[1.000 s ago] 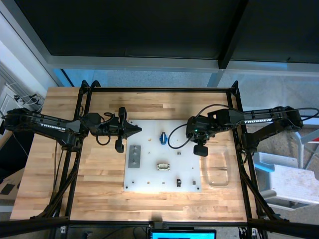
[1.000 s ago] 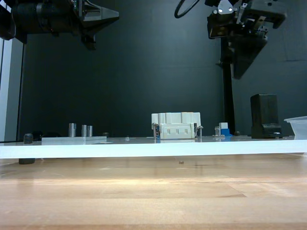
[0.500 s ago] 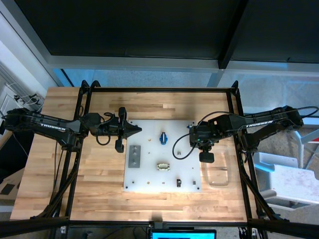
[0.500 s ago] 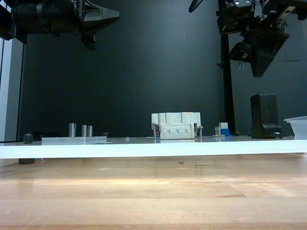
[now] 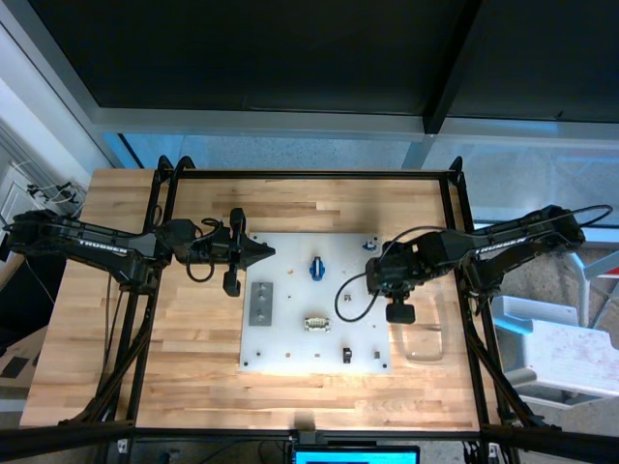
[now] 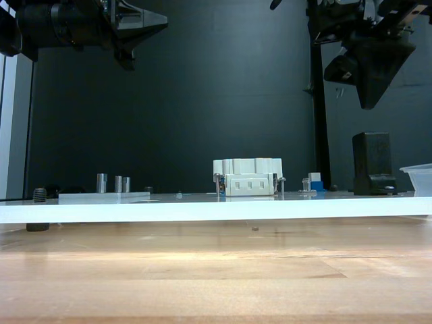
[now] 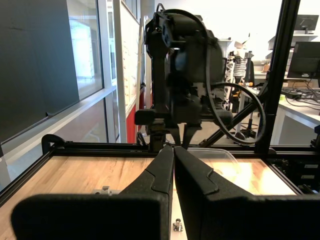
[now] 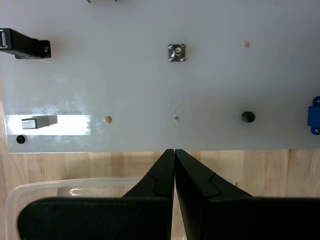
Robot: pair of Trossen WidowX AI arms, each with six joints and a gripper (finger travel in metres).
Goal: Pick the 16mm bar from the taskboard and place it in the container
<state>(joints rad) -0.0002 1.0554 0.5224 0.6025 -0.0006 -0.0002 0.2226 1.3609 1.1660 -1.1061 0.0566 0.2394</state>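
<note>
Left gripper (image 5: 270, 251): fingers pressed together, nothing held, raised over far-left corner of taskboard (image 5: 290, 338). Grey block (image 5: 261, 302) just nearward of it, three upright bars (image 6: 118, 183) standing on top; 16mm one not distinguishable. Right gripper (image 8: 174, 150): fingers closed tip to tip, empty, raised above wood strip between taskboard's right edge and container (image 5: 440, 333), well apart from bars.

Both arms are black and slender, and the left arm (image 5: 97, 244) carries white lettering. A thin black cable (image 5: 338, 300) loops out of the right arm (image 5: 503, 237). The left gripper (image 7: 173, 146) and the right gripper (image 8: 174, 150), both above the counter (image 5: 193, 367), have matte black wedge-shaped fingers that meet at the tips.
</note>
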